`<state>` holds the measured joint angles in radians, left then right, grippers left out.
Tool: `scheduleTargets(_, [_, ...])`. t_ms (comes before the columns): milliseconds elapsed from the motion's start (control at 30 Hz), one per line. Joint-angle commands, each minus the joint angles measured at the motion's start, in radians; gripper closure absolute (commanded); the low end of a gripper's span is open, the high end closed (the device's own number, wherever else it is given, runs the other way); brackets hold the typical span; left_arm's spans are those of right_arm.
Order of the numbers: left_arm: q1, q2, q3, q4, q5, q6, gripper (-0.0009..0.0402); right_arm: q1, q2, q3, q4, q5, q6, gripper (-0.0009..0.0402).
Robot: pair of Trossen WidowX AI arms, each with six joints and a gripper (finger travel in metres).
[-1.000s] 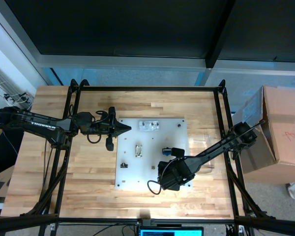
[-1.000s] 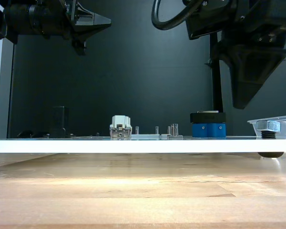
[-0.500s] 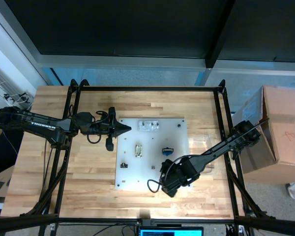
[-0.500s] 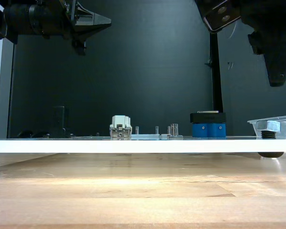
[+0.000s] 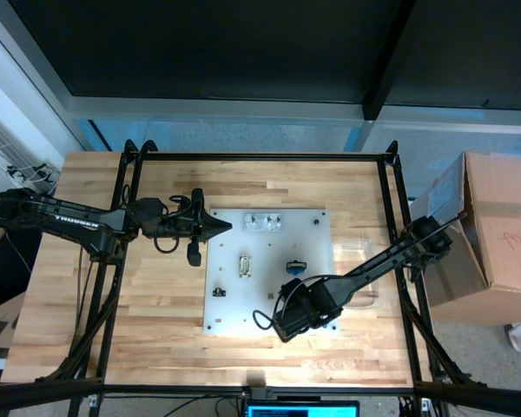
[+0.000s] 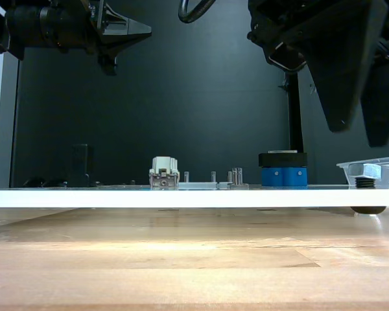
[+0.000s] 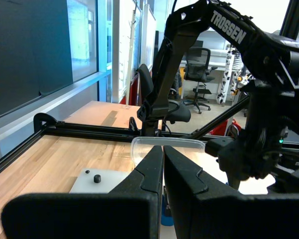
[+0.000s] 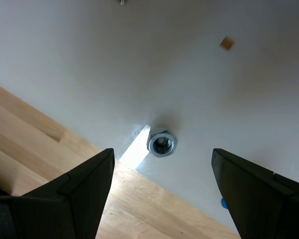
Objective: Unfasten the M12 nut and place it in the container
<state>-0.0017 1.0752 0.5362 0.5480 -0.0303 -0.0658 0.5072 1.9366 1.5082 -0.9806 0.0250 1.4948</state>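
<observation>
Counter (image 5: 156,304) of wood carries the white board (image 5: 226,313). Left gripper (image 6: 142,28) hangs at the upper left of the low view, fingers pressed together. Right gripper (image 6: 358,136) hangs at the upper right, above the board's near right edge, fingers spread wide, holding nothing. Clear container (image 6: 386,161) lies just beside that edge. Small silver nut (image 8: 162,143) sits on its stud (image 6: 364,183), ribs showing under it. Unscrewing looks unfinished: next, I think, the right fingers must drop, pinch the nut and turn.

Small silver hex nut (image 8: 162,143) seated level on top of its ribbed black stud (image 6: 365,184), clear container (image 6: 384,161) standing just behind
</observation>
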Motion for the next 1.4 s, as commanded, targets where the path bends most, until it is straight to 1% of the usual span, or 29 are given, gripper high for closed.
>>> scheduleTargets(33, [0.0,0.0,0.0,0.0,0.0,0.0,0.0393,-0.005,0.024,-0.001,0.007,0.0,-0.003,0.0119])
scheduleTargets(100, [0.0,0.0,0.0,0.0,0.0,0.0,0.0393,-0.005,0.043,-0.001,0.011,-0.006,-0.004,0.0125])
scheduleTargets(167, [0.0,0.0,0.0,0.0,0.0,0.0,0.0393,-0.005,0.061,-0.001,0.028,-0.026,-0.008,0.0134])
scheduleTargets(333, [0.0,0.0,0.0,0.001,0.0,0.0,0.0393,-0.005,0.082,-0.001,0.068,-0.024,-0.011,0.0167])
scheduleTargets(400, [0.0,0.0,0.0,0.0,0.0,0.0,0.0393,-0.006,0.082,-0.001,0.068,-0.014,-0.011,0.0184])
scheduleTargets(700, [0.0,0.0,0.0,-0.001,0.0,0.0,0.0393,-0.006,0.081,-0.002,0.057,0.001,-0.011,0.0276])
scheduleTargets(933, [0.0,0.0,0.0,-0.001,0.0,0.0,0.0393,-0.006,0.079,-0.002,0.05,0.001,-0.02,0.0331])
scheduleTargets(1133, [0.0,0.0,0.0,0.0,0.0,0.0,0.0393,-0.006,0.067,-0.002,0.048,0.001,-0.04,0.0351])
scheduleTargets(1400, [0.0,0.0,0.0,0.0,0.0,0.0,0.0393,-0.006,0.025,-0.002,0.026,0.01,-0.064,0.0345])
